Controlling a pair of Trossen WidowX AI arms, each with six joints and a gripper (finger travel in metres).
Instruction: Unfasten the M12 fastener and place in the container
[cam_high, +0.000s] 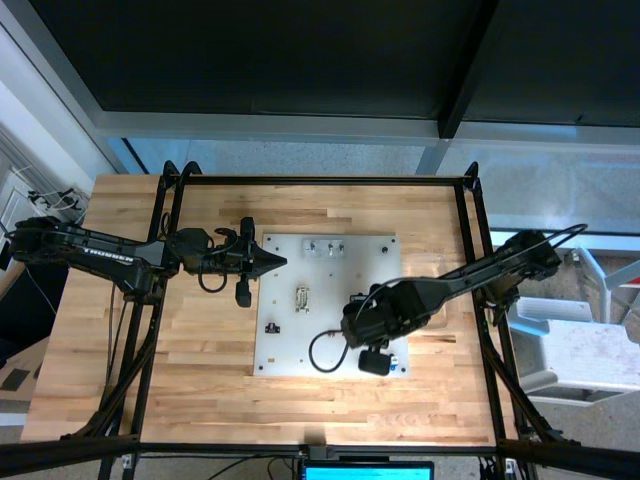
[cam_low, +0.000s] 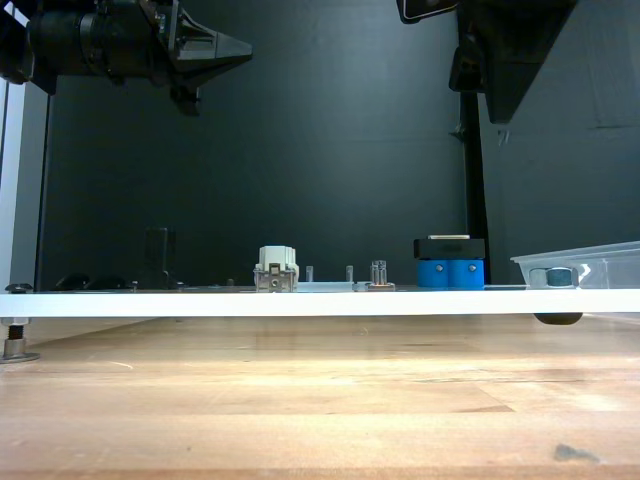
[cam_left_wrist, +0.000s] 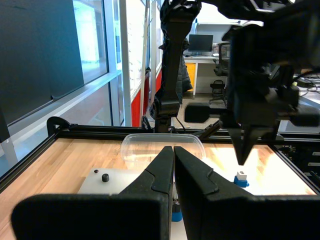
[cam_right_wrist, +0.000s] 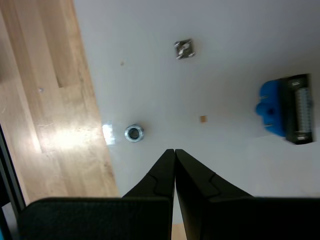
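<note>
Right gripper, jaws pressed together, over board's near right; M12 nut just beside them (untouched). Left gripper likewise closed, board's left.

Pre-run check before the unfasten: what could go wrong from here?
Right gripper hangs shut above the white board, off to one side of the M12 nut; descending unopened or uncentred, it would likely strike rather than straddle it.
The nut stands by the board's edge; a slip could drop it onto the wood table.
Left gripper, shut, hovers over the board's left edge, pointing inward; crowding seems possible.
</note>
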